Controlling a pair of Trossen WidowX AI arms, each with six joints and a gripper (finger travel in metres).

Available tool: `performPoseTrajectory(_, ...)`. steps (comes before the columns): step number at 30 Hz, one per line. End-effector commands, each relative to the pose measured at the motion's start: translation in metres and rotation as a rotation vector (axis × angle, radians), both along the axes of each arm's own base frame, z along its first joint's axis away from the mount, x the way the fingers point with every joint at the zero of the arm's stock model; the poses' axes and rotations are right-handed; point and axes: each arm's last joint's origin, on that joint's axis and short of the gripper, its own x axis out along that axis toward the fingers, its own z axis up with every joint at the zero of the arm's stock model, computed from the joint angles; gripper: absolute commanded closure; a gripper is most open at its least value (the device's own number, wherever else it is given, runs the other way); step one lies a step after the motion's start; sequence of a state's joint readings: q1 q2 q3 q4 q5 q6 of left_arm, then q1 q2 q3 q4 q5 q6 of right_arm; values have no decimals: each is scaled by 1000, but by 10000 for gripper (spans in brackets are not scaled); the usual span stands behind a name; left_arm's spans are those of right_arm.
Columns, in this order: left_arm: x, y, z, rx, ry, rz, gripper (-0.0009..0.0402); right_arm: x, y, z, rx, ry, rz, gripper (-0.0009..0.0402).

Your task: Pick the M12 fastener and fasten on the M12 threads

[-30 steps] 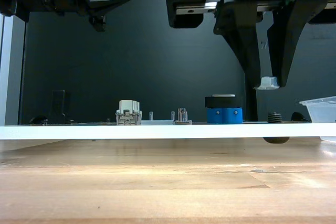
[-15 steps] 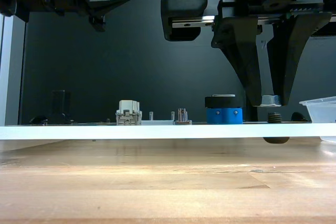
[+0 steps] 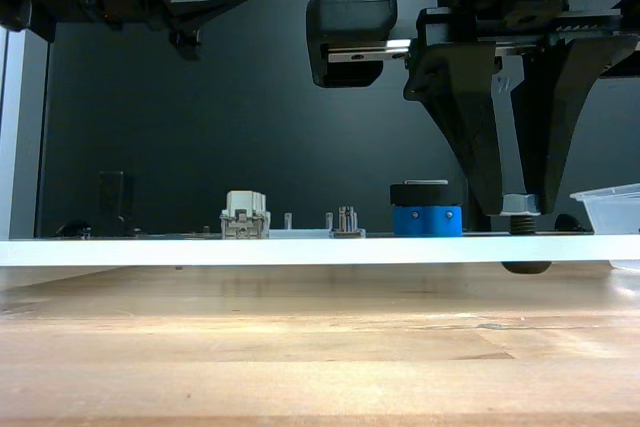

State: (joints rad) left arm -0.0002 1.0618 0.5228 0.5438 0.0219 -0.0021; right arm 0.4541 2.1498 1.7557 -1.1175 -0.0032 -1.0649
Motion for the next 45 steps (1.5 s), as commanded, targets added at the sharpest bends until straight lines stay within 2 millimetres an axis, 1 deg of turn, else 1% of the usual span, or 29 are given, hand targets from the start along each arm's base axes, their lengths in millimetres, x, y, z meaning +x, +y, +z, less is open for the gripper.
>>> performPoseTrajectory(1,0,0,0,0,0,0,393,0,0,-2,0,4,0,357)
performPoseTrajectory(9,0,0,0,0,0,0,393,-2,1,-4,20,24,2,357)
performPoseTrajectory(27,0,0,0,0,0,0,393,0,1,-7,28,0,-19,357)
performPoseTrajectory(39,0,0,0,0,0,0,393,-1,0,-7,40,23,-368,357)
performPoseTrajectory(45,0,0,0,0,0,0,393,-1,0,-7,50,32,-602,357)
